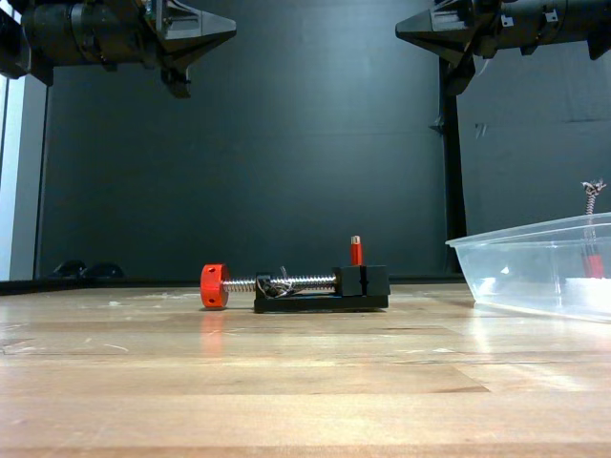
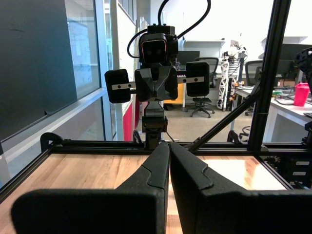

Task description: Pick the RCA connector and install on taskboard

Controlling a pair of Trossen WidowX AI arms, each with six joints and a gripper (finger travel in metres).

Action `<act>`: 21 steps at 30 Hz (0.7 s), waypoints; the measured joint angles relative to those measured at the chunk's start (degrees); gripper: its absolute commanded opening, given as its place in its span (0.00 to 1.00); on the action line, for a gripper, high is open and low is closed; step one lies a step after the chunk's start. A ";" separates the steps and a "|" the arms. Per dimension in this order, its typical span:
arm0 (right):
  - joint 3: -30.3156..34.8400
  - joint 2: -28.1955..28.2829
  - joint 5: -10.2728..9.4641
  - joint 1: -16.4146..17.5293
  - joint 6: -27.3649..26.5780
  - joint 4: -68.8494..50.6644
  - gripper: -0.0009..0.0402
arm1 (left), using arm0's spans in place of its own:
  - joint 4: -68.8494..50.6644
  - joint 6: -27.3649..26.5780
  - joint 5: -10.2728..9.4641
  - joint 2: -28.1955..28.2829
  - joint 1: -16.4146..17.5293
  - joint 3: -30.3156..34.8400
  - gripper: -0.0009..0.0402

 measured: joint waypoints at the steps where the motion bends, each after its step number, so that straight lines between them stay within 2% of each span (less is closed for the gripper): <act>1: 0.00 0.00 -0.42 0.04 -0.24 -0.02 0.02 | 0.00 0.00 0.00 0.00 0.00 0.00 0.02; 2: 0.00 0.00 -2.89 -0.11 -1.81 -0.02 0.02 | 0.02 0.00 -0.02 0.00 0.00 0.00 0.02; 4: 0.00 0.02 -4.46 -0.13 -2.86 0.00 0.02 | 0.02 0.00 0.00 0.00 0.00 0.00 0.02; 14: 0.00 0.02 -4.50 -0.13 -2.80 -0.04 0.02 | 0.02 0.00 -0.02 0.02 0.00 -0.02 0.02; 18: 0.00 0.02 -4.57 -0.09 -0.92 -0.46 0.02 | 0.02 0.00 -0.02 0.02 0.00 -0.02 0.02; 21: 0.94 -0.04 -5.01 0.07 -0.02 -5.62 0.02 | 0.02 0.00 0.00 0.02 0.00 0.00 0.02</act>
